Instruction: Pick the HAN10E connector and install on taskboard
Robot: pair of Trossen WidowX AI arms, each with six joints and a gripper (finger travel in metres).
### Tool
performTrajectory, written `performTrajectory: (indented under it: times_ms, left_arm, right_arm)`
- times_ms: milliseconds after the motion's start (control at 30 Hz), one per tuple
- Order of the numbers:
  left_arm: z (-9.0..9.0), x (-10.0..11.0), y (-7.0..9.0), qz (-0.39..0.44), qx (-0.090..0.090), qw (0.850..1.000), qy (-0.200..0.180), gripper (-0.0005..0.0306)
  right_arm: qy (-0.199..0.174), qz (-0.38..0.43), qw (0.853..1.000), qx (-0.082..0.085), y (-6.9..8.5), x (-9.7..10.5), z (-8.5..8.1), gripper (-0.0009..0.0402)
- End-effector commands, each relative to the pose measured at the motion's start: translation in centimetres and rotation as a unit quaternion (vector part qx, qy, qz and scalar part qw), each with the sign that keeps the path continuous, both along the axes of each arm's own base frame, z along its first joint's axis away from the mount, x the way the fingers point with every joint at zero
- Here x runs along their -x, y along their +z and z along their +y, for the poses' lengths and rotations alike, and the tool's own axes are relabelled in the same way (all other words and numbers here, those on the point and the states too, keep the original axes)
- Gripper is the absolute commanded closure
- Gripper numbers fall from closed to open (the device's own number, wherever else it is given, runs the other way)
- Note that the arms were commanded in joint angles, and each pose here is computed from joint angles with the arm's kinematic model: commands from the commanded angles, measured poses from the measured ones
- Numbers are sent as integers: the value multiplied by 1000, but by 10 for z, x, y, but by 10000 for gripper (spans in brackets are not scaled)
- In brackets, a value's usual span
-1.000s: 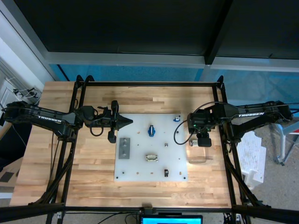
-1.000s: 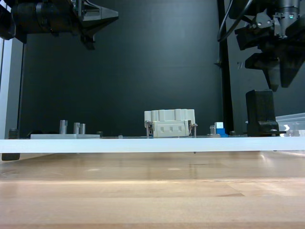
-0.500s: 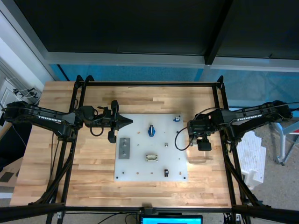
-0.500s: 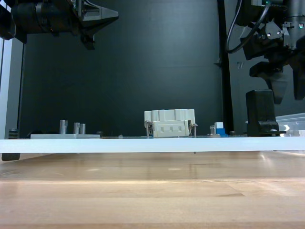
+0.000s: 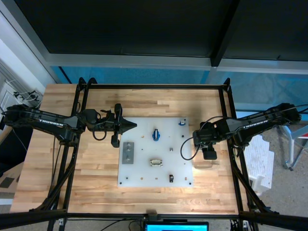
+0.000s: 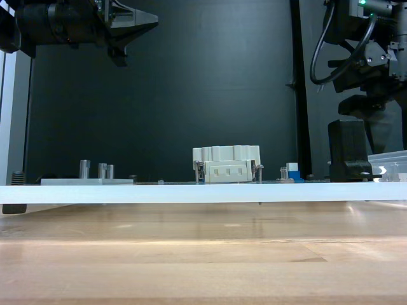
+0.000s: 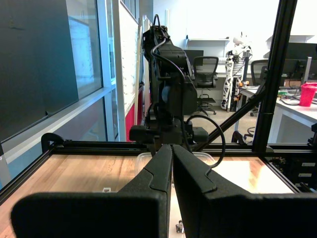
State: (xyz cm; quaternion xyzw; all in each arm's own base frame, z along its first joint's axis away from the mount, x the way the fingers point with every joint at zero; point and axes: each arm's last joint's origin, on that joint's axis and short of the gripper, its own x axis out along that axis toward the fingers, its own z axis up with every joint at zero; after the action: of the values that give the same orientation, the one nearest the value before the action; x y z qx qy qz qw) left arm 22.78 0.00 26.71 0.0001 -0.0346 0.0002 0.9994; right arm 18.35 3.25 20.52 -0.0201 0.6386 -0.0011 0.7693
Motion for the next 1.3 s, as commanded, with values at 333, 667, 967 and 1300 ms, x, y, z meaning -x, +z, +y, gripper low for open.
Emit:
performTrajectory:
  times_ms: [333, 667, 967, 1300]
  left_arm:
    - [0, 0, 0, 0, 0, 1000, 0, 300]
    - [0, 0, 0, 0, 0, 1000, 0, 300]
    - [0, 0, 0, 0, 0, 1000, 0, 300]
    - [0, 0, 0, 0, 0, 1000, 0, 300]
  right_arm:
    - [-11, 11, 1000, 12, -8, 2, 2, 137]
    - [-40, 11, 999, 1, -21, 1, 5, 137]
    - [-36, 10, 999, 1, -27, 2, 6, 137]
    - [-47, 4, 999, -2, -37, 5, 7, 137]
